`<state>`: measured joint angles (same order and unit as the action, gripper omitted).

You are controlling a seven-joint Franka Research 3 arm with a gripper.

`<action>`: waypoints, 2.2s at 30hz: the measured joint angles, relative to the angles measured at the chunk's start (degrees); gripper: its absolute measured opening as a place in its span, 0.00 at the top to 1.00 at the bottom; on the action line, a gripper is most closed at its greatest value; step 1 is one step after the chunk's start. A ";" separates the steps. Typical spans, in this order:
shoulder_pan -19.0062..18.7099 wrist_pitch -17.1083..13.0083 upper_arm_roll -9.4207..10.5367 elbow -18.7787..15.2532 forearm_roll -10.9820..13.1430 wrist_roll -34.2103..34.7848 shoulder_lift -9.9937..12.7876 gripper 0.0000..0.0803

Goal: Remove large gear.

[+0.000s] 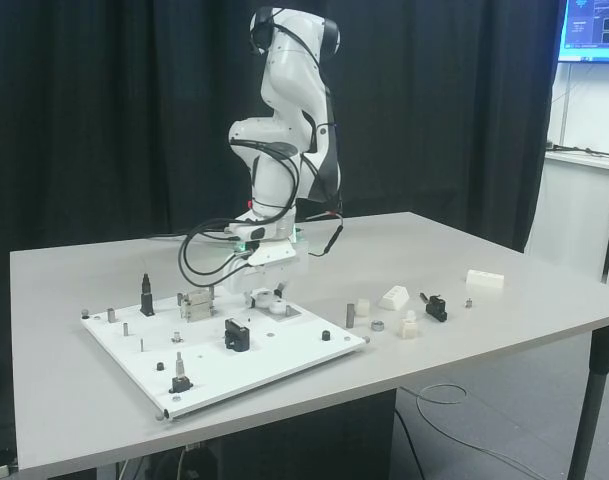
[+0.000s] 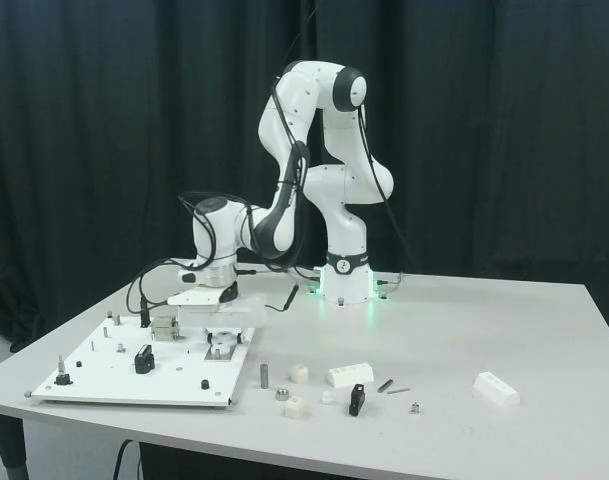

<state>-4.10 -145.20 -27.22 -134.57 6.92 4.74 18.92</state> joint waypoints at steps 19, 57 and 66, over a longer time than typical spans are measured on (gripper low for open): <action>-0.01 0.26 -0.09 0.09 0.67 0.00 0.01 0.25; -0.01 1.74 -0.36 0.67 0.68 0.10 -0.17 0.26; -0.01 1.94 -0.41 0.68 0.68 0.10 -0.37 0.26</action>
<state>-4.12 -143.26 -27.63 -133.90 7.59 4.84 18.55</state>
